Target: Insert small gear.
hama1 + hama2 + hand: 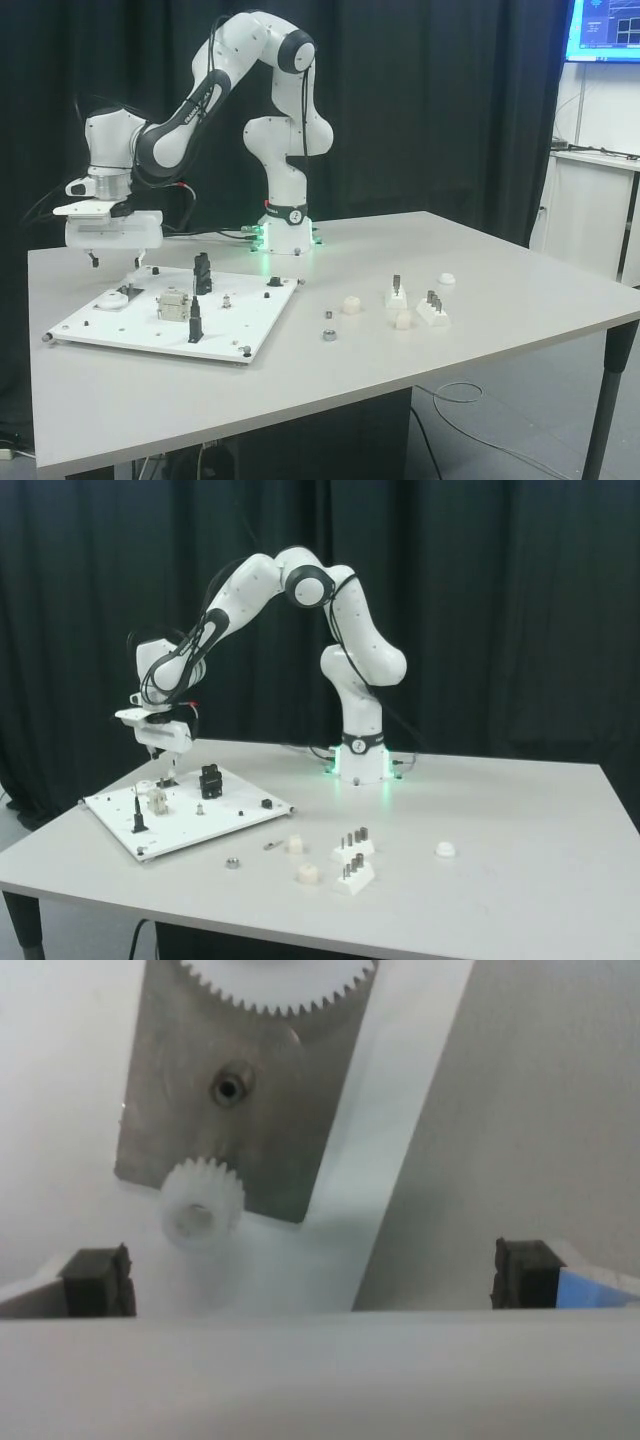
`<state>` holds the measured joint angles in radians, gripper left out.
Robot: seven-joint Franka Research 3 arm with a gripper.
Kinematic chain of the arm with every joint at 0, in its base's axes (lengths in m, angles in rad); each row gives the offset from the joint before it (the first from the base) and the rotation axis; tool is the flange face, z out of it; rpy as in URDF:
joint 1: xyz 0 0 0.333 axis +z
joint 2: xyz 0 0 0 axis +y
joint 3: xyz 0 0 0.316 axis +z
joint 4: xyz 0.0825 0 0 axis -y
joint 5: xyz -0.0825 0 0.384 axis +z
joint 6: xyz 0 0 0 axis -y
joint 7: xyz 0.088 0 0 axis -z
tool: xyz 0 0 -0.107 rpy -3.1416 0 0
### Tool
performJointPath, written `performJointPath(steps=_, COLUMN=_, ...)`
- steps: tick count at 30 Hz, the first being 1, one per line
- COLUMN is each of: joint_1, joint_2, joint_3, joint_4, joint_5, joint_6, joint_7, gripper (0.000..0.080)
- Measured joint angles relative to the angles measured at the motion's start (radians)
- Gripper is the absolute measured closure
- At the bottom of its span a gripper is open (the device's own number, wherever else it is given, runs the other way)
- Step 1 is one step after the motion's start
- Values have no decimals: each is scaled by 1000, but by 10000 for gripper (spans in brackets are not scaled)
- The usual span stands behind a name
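The small white gear (pixel 202 1203) lies at the edge of the grey metal plate (pixel 190 1110), partly over its rim. A round hole (pixel 230 1087) shows in the plate between this gear and the large white gear (pixel 275 985). My gripper (pixel 311 1278) hangs open above them, and nothing is between its black fingertips (pixel 97 1282). In the room views the gripper (pixel 115 262) (pixel 162 752) hovers over the far left part of the white board (pixel 170 325) (pixel 190 825), a little above the gear plate (pixel 118 298).
Black fixtures (pixel 202 272) and a black post (pixel 195 322) stand on the board. White blocks with pins (pixel 432 312), two white cylinders (pixel 352 305), a white cap (pixel 445 281) and a nut (pixel 328 334) lie on the grey table to the right. The arm's base (pixel 283 235) is behind the board.
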<state>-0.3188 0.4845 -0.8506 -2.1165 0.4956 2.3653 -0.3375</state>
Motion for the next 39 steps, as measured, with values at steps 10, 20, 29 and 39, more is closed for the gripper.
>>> performJointPath(steps=10, joint_1=-3, joint_2=3, joint_3=-2, joint_4=0, joint_5=14, joint_6=13, joint_7=0, gripper=3)
performJointPath(steps=20, joint_1=-3, joint_2=15, joint_3=0, joint_4=0, joint_5=56, joint_6=46, joint_7=0, gripper=3)
performJointPath(steps=29, joint_1=-3, joint_2=35, joint_3=7, joint_4=2, joint_5=83, joint_6=64, joint_7=0, gripper=3)
performJointPath(steps=39, joint_1=-3, joint_2=47, joint_3=11, joint_4=5, joint_5=89, joint_6=72, joint_7=0, gripper=3)
